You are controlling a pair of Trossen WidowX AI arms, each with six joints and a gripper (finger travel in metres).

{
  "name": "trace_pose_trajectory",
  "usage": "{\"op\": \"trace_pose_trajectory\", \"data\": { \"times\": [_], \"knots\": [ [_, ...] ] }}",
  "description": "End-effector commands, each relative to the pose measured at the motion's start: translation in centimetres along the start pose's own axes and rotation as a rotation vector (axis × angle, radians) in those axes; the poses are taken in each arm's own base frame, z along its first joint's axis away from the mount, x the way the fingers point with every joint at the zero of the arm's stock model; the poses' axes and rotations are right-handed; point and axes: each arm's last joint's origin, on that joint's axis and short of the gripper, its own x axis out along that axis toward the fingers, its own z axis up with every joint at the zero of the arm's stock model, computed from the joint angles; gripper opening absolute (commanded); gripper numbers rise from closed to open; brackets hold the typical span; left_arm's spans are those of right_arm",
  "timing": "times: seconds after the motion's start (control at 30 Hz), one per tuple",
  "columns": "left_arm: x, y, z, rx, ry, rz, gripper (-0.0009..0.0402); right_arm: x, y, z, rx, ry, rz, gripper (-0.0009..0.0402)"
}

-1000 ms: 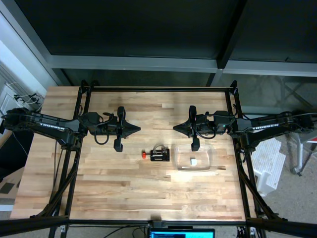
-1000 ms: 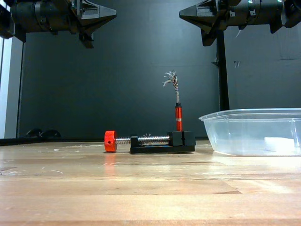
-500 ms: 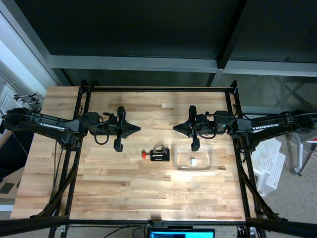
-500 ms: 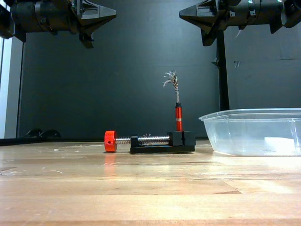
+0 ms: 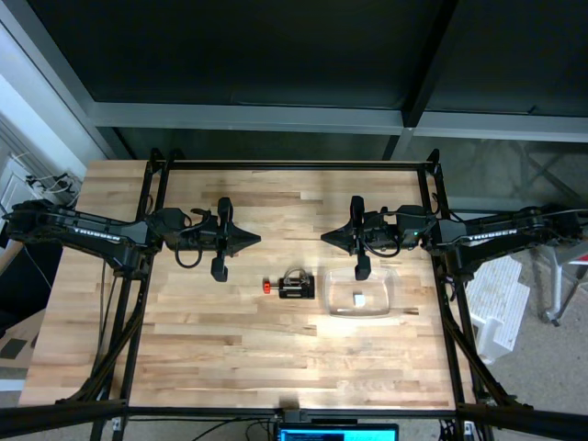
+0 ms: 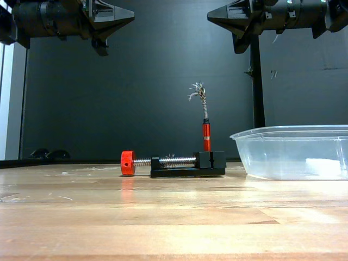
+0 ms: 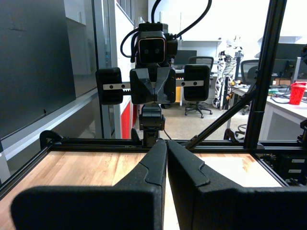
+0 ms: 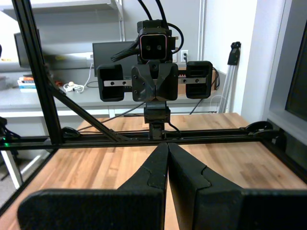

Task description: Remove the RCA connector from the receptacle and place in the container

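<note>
RCA connector (image 6: pixel 206 136) vertical, wire up, in receptacle (image 6: pixel 187 163) | left tool (image 5: pixel 256 239) clenched aloft | right tool (image 5: pixel 324 238) clenched aloft

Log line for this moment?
left gripper: shut, high at left | right gripper: shut, high at right | RCA connector: in receptacle

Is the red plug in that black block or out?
In: RCA connector stands upright in the receptacle. Left gripper and right gripper hang shut, high up.
</note>
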Motion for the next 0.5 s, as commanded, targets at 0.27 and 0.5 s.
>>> {"op": "trace_pose_trajectory", "data": {
  "times": [0.27,0.5],
  "knots": [
    [0.0,0.0,0.0,0.000,0.000,0.000,0.0000,1.3,0.6,1.3,0.007,0.312,-0.015,0.0000],
    [0.0,0.0,0.0,0.000,0.000,0.000,0.0000,3.2,1.8,1.3,-0.019,0.554,-0.009,0.0000]
  ]
}}
